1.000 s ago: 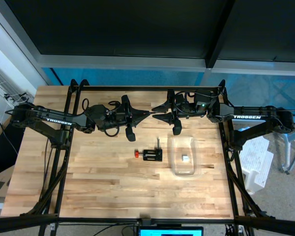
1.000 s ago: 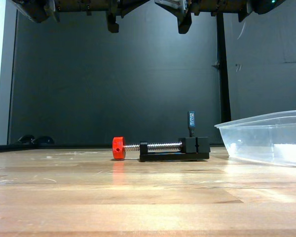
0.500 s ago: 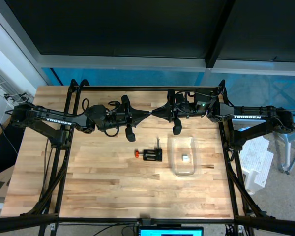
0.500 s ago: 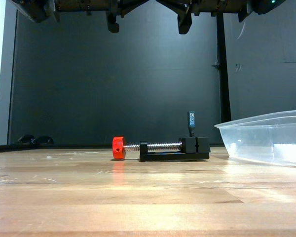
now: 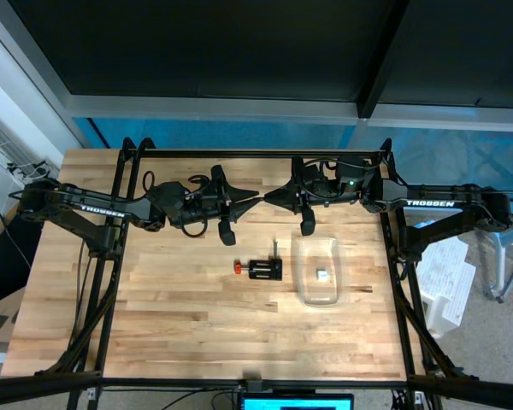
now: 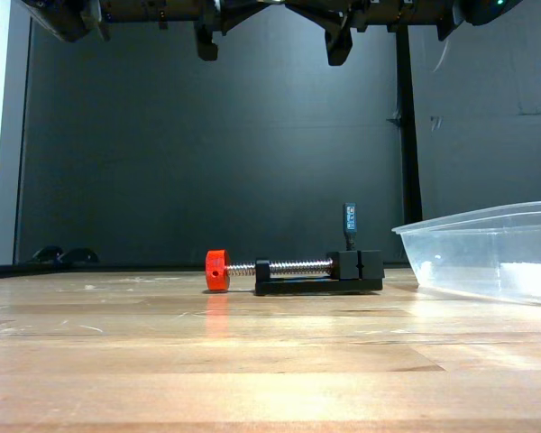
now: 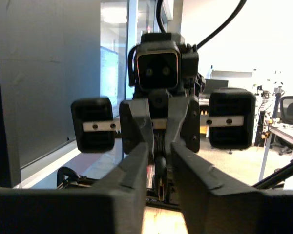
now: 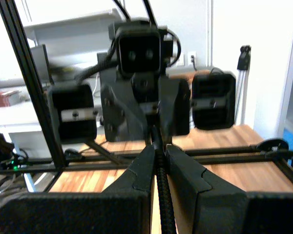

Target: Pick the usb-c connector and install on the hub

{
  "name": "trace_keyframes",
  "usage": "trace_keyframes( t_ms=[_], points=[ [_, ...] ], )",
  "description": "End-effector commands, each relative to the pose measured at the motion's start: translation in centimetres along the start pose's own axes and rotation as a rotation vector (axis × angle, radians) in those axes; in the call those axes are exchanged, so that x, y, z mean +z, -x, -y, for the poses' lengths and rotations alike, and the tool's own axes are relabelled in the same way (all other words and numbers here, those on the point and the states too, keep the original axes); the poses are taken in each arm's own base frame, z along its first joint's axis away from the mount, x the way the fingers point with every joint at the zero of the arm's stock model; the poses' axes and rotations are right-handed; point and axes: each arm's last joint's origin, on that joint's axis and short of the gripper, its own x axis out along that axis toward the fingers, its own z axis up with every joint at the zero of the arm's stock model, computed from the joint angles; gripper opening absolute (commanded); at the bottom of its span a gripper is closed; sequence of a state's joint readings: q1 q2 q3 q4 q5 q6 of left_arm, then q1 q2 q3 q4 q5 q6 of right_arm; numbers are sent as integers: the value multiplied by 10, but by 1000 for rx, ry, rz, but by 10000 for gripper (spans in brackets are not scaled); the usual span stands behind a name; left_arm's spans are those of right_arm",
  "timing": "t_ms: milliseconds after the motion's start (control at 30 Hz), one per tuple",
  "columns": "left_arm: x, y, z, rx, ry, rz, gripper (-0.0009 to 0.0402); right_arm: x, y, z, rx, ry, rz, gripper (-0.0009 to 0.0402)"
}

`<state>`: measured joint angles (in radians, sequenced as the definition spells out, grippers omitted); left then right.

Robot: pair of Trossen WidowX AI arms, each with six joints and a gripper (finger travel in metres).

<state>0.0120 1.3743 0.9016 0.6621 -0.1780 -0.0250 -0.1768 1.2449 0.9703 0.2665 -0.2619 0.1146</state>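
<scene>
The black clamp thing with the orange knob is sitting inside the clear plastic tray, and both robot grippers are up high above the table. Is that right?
Not quite. The high view shows the hub on the table beside the clear plastic tray, not inside it. The left gripper and right gripper are up high above the table, facing each other tip to tip.

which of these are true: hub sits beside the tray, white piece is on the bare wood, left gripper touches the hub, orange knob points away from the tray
The hub lies on the table beside the clear tray, apart from it: true.
The white piece lies on bare wood: false, it lies inside the clear tray.
The left gripper touches the hub: false, it hangs high over the table's far side, facing the right gripper.
The orange knob points away from the tray: true.
</scene>
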Motion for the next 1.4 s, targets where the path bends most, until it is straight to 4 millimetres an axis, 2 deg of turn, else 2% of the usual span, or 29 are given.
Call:
trace_keyframes(
  t_ms=[33, 133, 233, 467, 733, 1033, 1400],
  points=[
    [-5, 4, 0, -8, 10, -35, 118, 2, 5, -1, -8, -1, -16, 0],
    [-6, 10, -1, -23, 15, -38, 141, 2, 11, -3, -13, -1, -45, 0],
    [-6, 22, -3, -24, 23, -37, 148, 1, 15, -4, -36, -15, -96, 0],
    [-13, 46, -8, -22, 28, -80, 134, -6, 14, -12, -80, -10, -364, 0],
    [-22, 49, -8, -48, 14, -184, 115, -13, 10, -30, -100, -9, -685, 0],
    [-22, 49, -8, -50, 13, -185, 111, -20, -15, -50, -129, 50, -953, 0],
    [-22, 49, -7, -50, 13, -185, 111, -28, -54, -68, -138, 55, -1153, 0]
  ],
)
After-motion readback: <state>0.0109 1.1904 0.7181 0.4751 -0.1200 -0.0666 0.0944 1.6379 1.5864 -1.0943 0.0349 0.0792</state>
